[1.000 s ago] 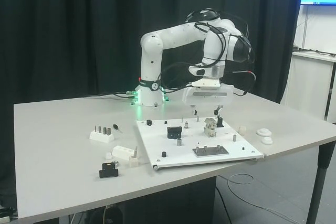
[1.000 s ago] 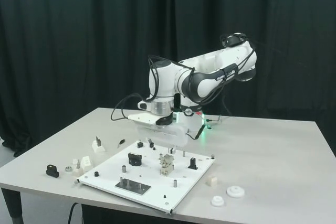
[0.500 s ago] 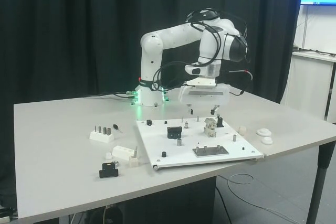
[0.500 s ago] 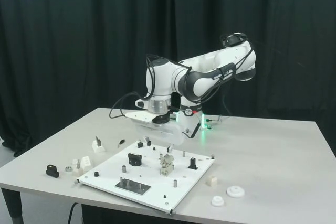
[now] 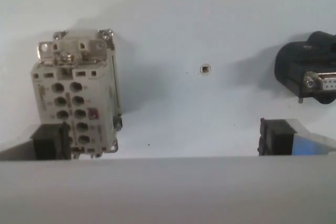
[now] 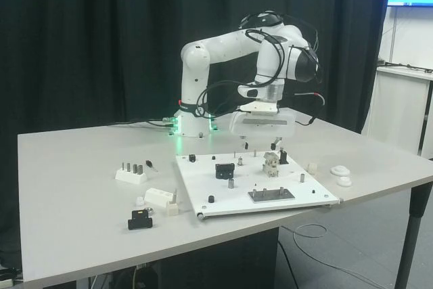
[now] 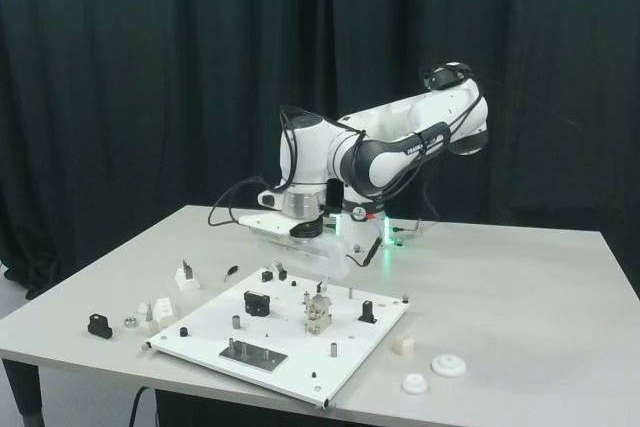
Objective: Insert waterproof.
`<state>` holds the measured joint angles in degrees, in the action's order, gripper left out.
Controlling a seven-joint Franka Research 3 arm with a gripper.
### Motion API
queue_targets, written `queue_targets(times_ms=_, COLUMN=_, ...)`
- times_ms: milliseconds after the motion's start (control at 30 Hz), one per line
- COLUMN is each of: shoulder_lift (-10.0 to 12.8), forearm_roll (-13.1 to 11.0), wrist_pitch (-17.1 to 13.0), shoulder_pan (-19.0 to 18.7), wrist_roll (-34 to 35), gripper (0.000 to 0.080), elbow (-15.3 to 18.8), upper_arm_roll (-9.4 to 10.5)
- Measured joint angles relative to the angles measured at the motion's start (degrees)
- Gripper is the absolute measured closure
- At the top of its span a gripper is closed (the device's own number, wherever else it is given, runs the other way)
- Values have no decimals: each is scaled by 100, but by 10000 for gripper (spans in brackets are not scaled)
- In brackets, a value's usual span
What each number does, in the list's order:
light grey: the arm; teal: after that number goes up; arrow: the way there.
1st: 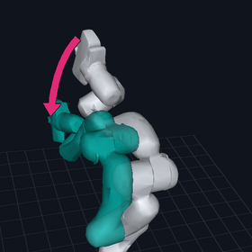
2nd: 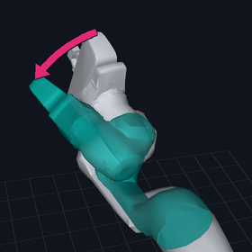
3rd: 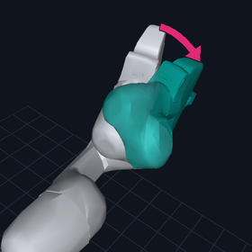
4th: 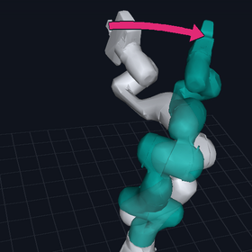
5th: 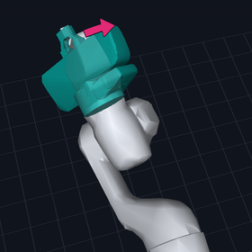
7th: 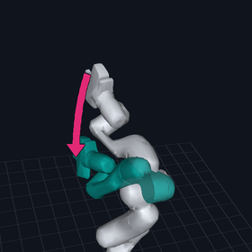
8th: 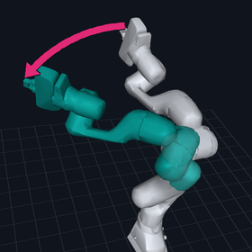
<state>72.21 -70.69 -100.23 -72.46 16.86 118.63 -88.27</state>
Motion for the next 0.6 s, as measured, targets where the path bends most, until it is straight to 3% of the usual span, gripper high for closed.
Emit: queue_targets(times_ms=600, shoulder_lift=0, forearm_roll=-90, wrist_pitch=-240, shoulder_pan=-3, wrist_roll=0, gripper=3, elbow=94, upper_arm_roll=118)
